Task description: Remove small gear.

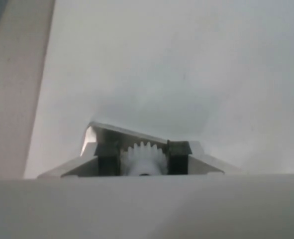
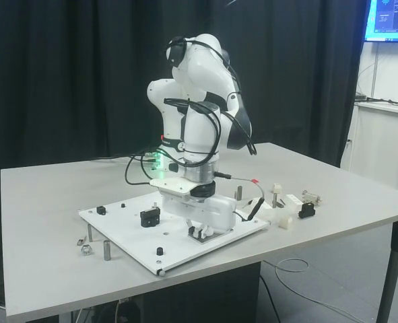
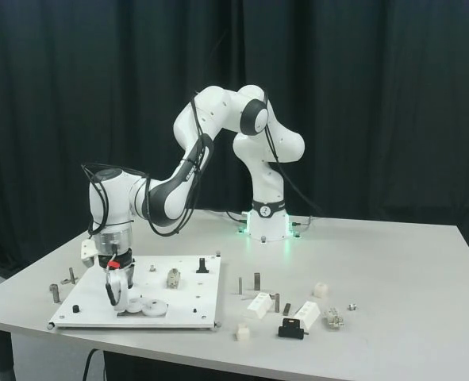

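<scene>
- The small gear [image 1: 145, 158] is seen in the wrist view clamped between the two black pads of the gripper [image 1: 144, 158]
- It sits low over the near edge of the white board [image 3: 194, 305] on the worktop [image 3: 393, 278]
- The grasp step is judged done; a straight upward lift off its post is called for next
</scene>
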Tool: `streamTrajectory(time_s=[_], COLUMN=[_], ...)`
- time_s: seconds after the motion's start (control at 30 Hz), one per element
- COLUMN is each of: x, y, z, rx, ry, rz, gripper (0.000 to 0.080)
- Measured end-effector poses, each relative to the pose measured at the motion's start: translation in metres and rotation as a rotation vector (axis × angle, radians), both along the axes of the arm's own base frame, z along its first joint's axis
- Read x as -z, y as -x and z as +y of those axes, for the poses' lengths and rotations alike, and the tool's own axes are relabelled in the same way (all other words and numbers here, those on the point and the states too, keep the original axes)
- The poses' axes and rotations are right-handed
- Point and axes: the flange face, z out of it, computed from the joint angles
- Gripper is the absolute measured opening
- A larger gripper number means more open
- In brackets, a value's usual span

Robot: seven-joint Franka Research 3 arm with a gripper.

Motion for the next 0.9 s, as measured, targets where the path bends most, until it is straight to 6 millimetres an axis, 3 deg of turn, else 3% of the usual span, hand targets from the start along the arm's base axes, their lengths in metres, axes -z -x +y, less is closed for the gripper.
streamTrajectory(time_s=[0.3,0.63,0.9], x=[-0.0005,-0.0006,-0.0010], y=[-0.0002,-0.0001,-0.0006], z=[0.0001,-0.0003,0.0006], rx=[-0.053,0.047,-0.111], ry=[-0.002,0.000,-0.001], rz=[0.003,0.000,0.005], gripper=[0.0199,0.0199,0.0199])
